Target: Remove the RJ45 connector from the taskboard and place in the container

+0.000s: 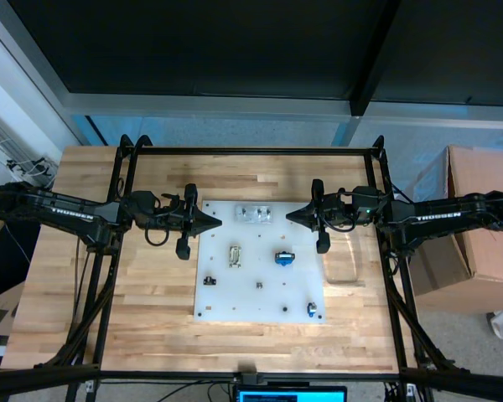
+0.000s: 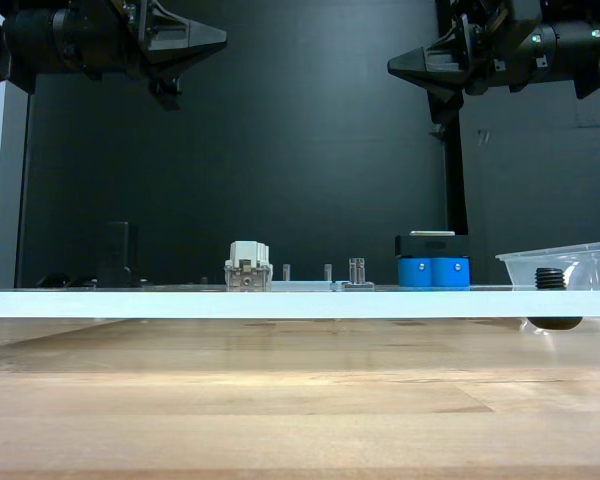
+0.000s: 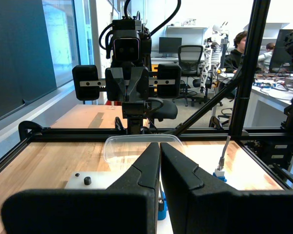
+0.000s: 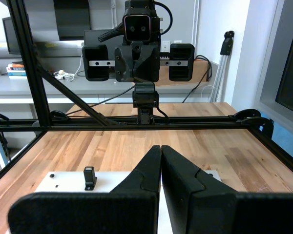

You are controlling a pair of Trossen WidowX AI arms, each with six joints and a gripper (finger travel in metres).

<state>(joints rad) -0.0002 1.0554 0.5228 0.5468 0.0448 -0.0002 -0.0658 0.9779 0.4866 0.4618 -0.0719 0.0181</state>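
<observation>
While on taskboard (image 1: 235, 303), RJ45 connector (image 1: 256, 215) between raised left gripper (image 1: 219, 223), right gripper (image 1: 288, 216).

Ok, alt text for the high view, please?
Seen from above, the left tool and right tool, both shut and empty, hover facing each other over the far end of a white taskboard on a wooden table. Small parts sit on the board; which is the RJ45 connector cannot be told. A clear container lies beside the board's right edge.
</observation>
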